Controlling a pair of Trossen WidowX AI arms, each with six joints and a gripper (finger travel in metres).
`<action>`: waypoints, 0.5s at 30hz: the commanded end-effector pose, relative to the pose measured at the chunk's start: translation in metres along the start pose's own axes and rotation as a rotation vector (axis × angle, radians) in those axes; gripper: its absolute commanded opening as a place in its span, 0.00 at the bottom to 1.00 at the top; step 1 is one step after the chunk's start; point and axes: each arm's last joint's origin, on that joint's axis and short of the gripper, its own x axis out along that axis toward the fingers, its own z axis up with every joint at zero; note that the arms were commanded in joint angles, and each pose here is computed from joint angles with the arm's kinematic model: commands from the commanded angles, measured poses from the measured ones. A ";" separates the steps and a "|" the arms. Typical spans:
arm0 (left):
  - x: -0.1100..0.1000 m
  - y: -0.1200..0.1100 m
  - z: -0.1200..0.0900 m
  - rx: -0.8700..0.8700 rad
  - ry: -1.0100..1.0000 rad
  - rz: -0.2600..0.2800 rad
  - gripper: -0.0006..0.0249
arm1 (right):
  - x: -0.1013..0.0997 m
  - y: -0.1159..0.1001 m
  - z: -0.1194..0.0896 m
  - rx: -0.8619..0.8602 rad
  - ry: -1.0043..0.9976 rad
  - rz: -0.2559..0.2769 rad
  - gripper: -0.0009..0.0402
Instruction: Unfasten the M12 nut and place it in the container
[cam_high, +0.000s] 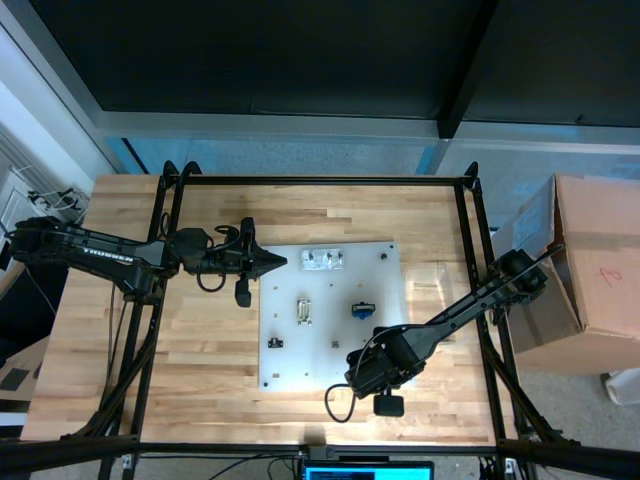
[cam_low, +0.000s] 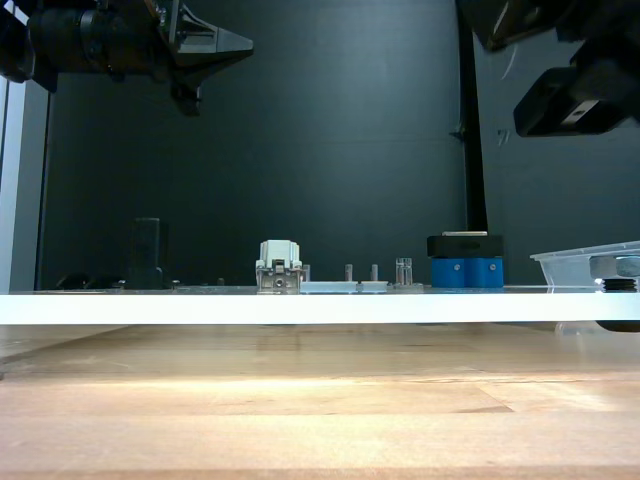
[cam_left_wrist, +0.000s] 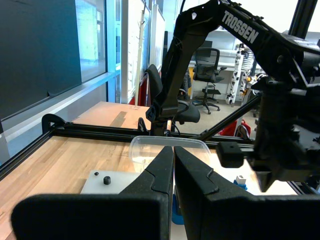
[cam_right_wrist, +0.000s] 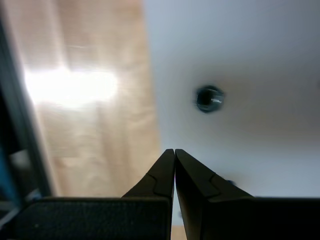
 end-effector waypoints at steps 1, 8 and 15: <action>0.000 0.000 0.000 0.000 0.001 0.000 0.02 | 0.005 0.001 0.002 -0.004 -0.008 0.011 0.02; 0.000 0.000 0.000 0.000 0.000 0.000 0.02 | 0.025 0.001 0.005 -0.022 0.005 -0.008 0.02; 0.000 0.000 0.000 0.000 0.000 0.000 0.02 | 0.028 -0.001 0.005 -0.038 -0.006 -0.020 0.02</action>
